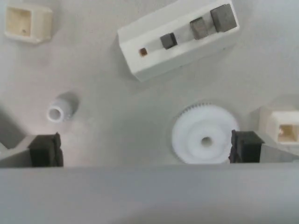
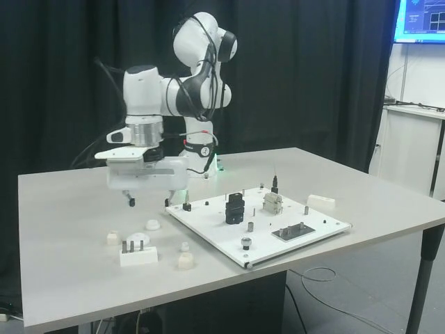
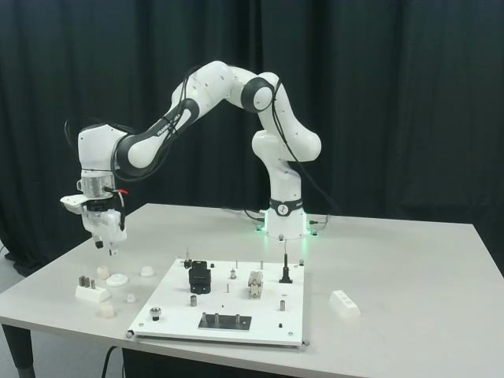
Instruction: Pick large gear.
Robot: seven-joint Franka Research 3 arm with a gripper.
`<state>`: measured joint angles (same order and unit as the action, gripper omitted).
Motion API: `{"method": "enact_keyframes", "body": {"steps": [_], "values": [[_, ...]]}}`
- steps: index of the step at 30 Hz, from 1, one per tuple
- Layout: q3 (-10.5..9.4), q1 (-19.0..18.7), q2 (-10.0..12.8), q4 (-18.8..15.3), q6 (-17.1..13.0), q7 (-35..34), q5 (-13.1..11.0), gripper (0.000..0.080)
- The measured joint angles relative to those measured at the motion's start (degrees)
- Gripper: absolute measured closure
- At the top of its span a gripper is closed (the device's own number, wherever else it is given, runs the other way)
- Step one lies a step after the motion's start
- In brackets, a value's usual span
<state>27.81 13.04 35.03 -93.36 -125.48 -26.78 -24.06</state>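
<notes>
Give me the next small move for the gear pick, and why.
Probably shift sideways to centre the gripper over the large gear, then descend. The gear lies flat on the table, off toward one fingertip rather than midway, and the open gripper hangs above it.

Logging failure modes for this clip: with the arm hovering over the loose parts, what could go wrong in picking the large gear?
1. The open gripper is off-centre: one fingertip sits at the large gear's rim, so descending may land on it or push it aside.
2. The square white block lies just beyond that fingertip and could be hit.
3. The gear is flat on the table, leaving little edge to grasp; it may slip.
</notes>
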Motion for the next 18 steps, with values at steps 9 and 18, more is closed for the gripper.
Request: {"method": "enact_keyframes", "body": {"steps": [9,18], "values": [[1.47,0.1,0.1,-3.3,-2.2,17.0,-5.4,0.0003],[1.64,0.2,1.3,-5.6,-6.0,25.6,-8.0,0.0003]]}}
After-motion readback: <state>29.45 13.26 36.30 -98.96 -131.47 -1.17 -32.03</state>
